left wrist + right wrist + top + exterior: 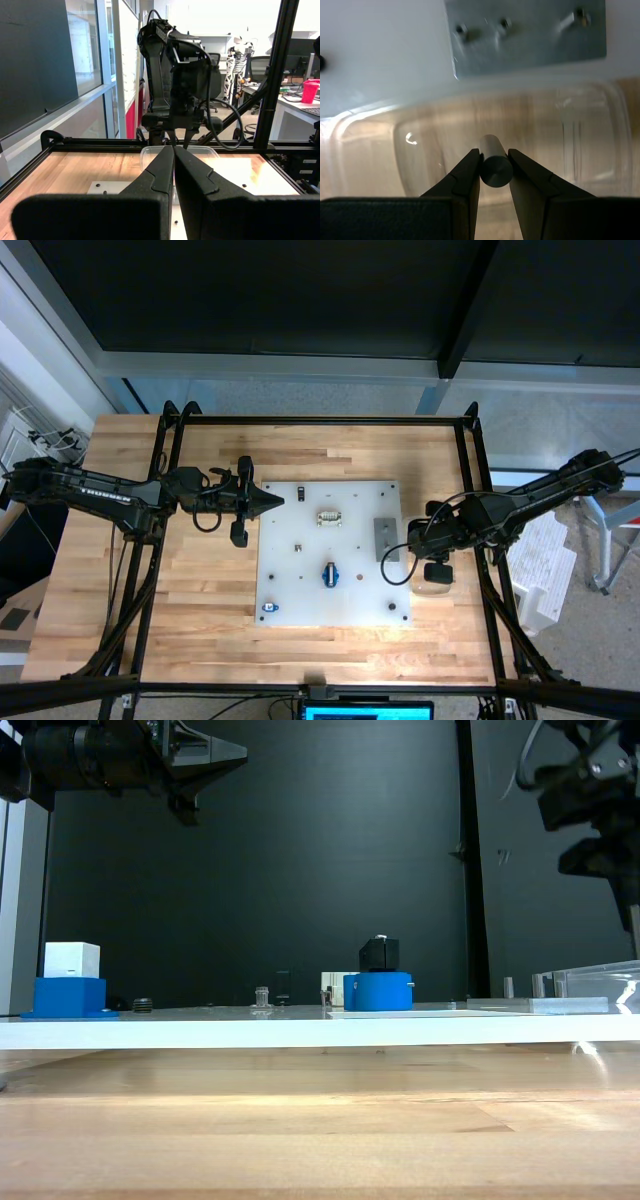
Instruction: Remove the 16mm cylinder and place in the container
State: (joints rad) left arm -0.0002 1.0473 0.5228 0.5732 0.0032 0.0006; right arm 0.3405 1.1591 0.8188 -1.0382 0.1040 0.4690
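Observation:
The 16mm cylinder (496, 169), a short silvery peg, is pinched between the fingertips of my right gripper (494, 154), which is shut on it. The gripper hangs directly over the container (420, 150), a clear tub lying off the white board's right edge; the peg is above the tub's inside, not touching its floor. In the high view the right gripper (420, 540) sits by the board's right side. My left gripper (272, 500) hovers at the board's left edge, high above the table, shut and empty (174, 149).
The white board (300, 580) carries a grey block (387, 538) with small pegs right beside the tub, a blue-clipped part (330, 575), a white connector (329, 518) and a blue-and-white piece (268, 609). A black frame surrounds the wooden table.

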